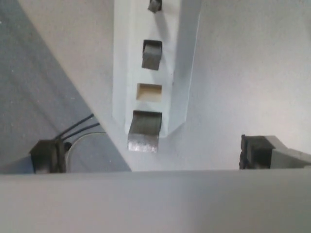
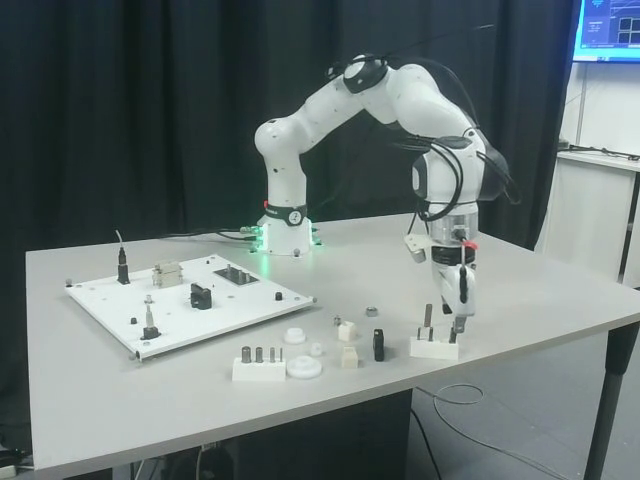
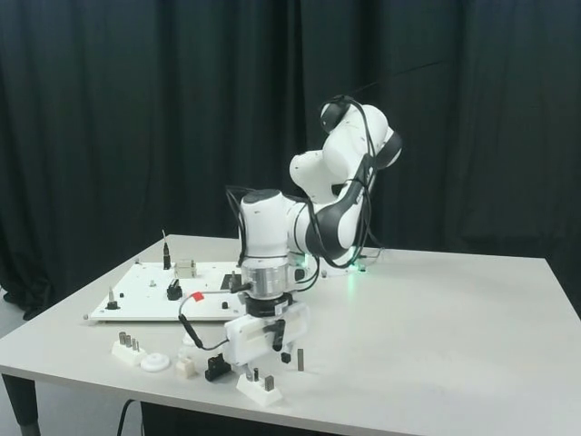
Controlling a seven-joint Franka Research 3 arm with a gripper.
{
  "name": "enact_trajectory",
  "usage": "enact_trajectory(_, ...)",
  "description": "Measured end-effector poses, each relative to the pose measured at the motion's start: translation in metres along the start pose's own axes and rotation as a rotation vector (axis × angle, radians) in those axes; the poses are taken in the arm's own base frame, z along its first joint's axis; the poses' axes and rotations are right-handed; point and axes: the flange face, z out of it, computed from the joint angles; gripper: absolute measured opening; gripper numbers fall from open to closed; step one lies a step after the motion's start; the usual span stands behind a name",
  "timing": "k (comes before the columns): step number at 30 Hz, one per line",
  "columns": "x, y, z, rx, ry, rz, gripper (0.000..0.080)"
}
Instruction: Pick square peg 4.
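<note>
Wide-open jaws (image 1: 150,155) hover over white peg holder (image 1: 127,58); nearest square peg (image 1: 145,130) between them.

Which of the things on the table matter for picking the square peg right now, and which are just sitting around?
In play:
- gripper
- white peg holder
- square pegs standing in it

Lying about:
- white board with its fixtures
- second holder with pegs
- white discs
- small black block

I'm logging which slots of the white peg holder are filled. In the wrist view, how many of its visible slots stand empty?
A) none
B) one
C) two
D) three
B: the peg holder shows one bare slot; the other visible slots hold pegs, such as the nearest peg.
</note>
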Motion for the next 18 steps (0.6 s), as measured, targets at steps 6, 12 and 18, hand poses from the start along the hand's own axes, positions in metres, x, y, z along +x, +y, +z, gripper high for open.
enact_trajectory(6,0.004,0.003,0.007,0.009,-0.011,0.005,0.0800)
enact_trajectory(12,0.005,0.004,0.013,0.017,-0.017,0.004,0.0800)
enact_trajectory(18,0.006,0.005,0.018,0.025,-0.019,-0.003,0.0800)
